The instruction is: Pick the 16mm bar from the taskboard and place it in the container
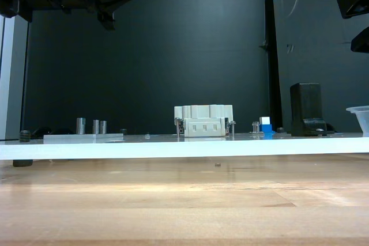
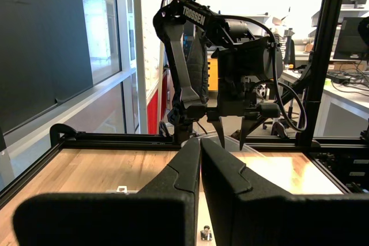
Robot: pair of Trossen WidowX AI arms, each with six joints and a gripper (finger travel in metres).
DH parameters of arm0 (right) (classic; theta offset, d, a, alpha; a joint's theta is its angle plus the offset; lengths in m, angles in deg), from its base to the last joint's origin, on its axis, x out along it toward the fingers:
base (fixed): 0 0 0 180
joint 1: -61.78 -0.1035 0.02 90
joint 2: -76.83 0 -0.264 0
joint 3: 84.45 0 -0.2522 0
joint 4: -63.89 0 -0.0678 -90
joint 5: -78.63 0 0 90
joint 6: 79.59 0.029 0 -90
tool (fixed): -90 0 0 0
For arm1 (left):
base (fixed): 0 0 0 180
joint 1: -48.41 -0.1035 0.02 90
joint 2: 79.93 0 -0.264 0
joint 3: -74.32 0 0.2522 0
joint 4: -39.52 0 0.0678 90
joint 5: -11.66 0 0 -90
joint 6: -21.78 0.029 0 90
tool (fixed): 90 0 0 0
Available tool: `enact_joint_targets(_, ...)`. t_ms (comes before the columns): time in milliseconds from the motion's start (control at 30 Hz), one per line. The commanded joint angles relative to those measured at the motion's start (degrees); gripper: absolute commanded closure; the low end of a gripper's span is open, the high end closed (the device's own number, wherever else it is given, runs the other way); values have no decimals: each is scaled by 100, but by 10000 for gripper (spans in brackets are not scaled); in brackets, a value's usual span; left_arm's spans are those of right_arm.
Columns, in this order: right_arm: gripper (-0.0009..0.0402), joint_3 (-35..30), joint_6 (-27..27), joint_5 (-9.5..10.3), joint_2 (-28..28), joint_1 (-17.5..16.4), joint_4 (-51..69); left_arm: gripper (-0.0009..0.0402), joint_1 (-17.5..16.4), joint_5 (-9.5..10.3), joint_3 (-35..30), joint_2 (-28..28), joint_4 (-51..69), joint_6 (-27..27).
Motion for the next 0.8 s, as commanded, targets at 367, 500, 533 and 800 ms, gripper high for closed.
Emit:
enact_joint_targets(367, 171, -2, -20, 4, 4, -2, -11, 393, -2, 0, 0, 2, 0, 0)
enact_joint_targets(500, 171, -2, -20, 2, 4, -2, -35, 393, -2, 0, 0, 0, 0, 0)
enact_joint_targets(533, 172, -2, -20, 2, 4, -2, -46, 393, -2, 0, 0, 2, 0, 0)
enact_joint_targets(800, 173, -2, -20, 4, 4, 0, -55, 393, -2, 0, 0, 2, 0, 0)
